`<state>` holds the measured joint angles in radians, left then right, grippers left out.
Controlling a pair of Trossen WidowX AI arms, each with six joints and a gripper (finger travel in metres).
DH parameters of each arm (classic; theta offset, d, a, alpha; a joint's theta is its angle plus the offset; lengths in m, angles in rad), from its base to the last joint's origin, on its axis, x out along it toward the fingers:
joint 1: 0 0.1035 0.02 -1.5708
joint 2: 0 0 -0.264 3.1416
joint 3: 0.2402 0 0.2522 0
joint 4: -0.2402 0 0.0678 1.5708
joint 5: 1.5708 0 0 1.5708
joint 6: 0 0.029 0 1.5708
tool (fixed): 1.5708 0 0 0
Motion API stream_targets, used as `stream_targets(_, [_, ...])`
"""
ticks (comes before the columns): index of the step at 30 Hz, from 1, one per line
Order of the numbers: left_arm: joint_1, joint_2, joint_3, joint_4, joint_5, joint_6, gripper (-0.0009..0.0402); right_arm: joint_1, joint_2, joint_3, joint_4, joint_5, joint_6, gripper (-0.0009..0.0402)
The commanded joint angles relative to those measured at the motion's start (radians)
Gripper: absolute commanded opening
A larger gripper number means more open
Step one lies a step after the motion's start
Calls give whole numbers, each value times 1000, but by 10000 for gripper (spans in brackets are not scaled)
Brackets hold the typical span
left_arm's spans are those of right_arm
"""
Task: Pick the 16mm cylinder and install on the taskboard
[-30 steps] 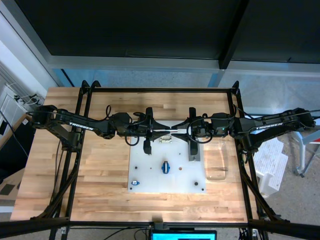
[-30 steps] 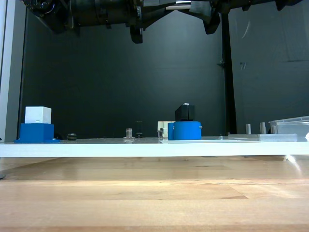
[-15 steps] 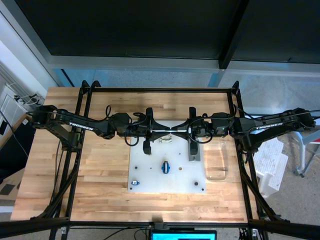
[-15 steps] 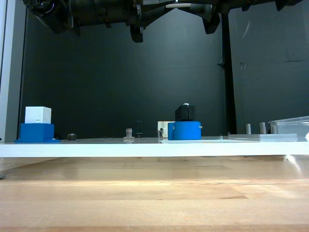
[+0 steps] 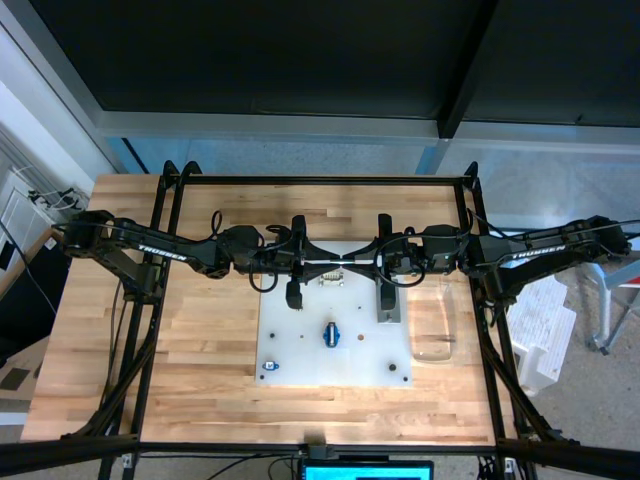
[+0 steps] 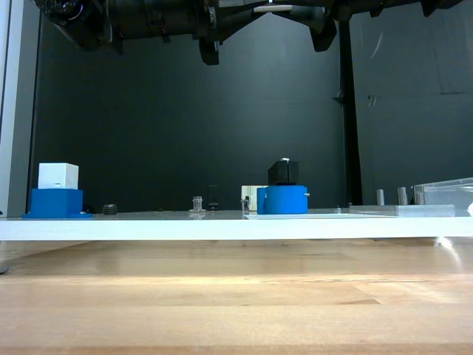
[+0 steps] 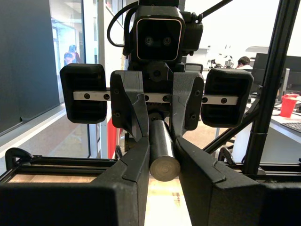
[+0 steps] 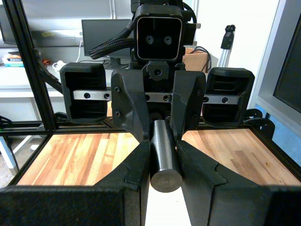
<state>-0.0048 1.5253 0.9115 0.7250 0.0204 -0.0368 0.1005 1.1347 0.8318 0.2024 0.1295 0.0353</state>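
Wooden worktop (image 5: 200,340), white square taskboard (image 5: 300,350) well below left gripper (image 7: 163,155) and right gripper (image 8: 164,157), both clamped on the silvery-grey round metal cylinder (image 7: 161,136). Stiff, probably slippery; grip near the ends.

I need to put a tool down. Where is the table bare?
Bare wood left of the taskboard and along its near edge. Crowded at its far edge: left end effector and right end effector both clamp the cylinder above it.

We take this for a robotics lab, wooden bench (image 5: 200,340) caged in black framing (image 5: 320,181), taskboard (image 5: 300,360) centred, screen (image 5: 365,470) at six o'clock, office monitor (image 8: 106,30) beyond.
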Motion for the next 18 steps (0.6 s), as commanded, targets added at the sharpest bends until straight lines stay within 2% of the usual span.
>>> stream_targets(1, [0,0,0,-2,5,-3,119,0,-2,1,-6,0,1,0])
stream_targets(5, [1,-3,0,-10,5,-4,155,0,-2,1,-13,0,1,0])
stream_targets(8, [1,-14,-5,-24,6,-7,167,1,-8,1,-19,0,1,0])
stream_targets(15, [2,-64,-47,-47,6,-10,163,3,-48,1,-91,1,2,0])
stream_targets(18, [2,-75,-61,-47,6,-10,154,3,-50,27,-197,2,13,0])
